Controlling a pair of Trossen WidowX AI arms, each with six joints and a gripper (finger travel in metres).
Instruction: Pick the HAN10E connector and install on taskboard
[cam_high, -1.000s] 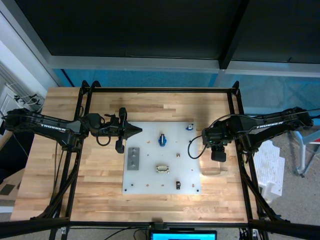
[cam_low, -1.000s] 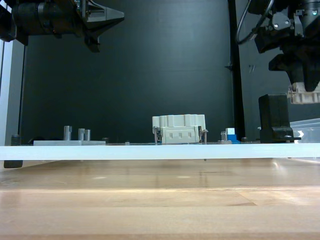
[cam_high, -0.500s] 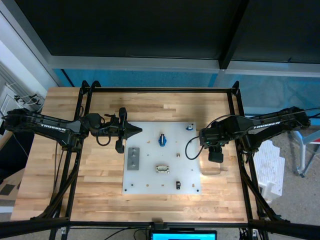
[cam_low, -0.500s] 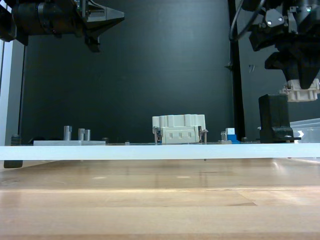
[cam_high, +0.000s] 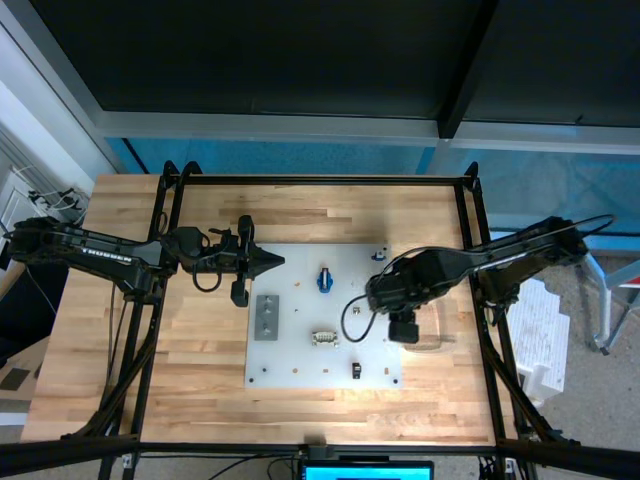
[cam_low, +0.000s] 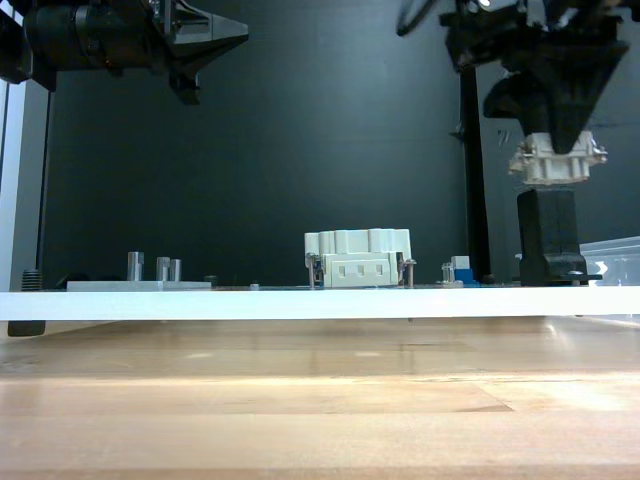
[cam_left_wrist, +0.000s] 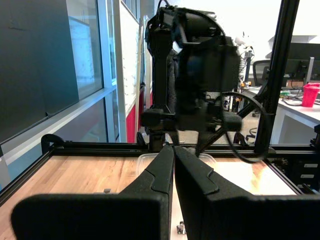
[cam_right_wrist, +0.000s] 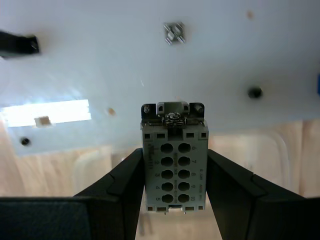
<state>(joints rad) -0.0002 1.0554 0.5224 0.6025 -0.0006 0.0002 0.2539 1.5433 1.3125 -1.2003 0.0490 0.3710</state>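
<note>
HAN10E connector (cam_right_wrist: 174, 160) is pinched on its long sides by the narrowly parted fingers of the right gripper (cam_right_wrist: 174, 167). In the low view it hangs at upper right (cam_low: 553, 165), well clear of the taskboard (cam_low: 300, 302). Half a second ago the right gripper (cam_high: 403, 327) hung over the clear tray (cam_high: 437, 335) at the board's right edge. It has since shifted left over the white plate and risen a little, so the connector is now above the black fitting (cam_low: 548, 235). Its long axis runs along the fingers, with the metal screw clamp end pointing away from the wrist camera. The pale grey-beige face shows two columns of five numbered holes. The left gripper (cam_high: 270, 261), fingers pressed together and empty, is unchanged at the board's upper left edge, high above the table.
</note>
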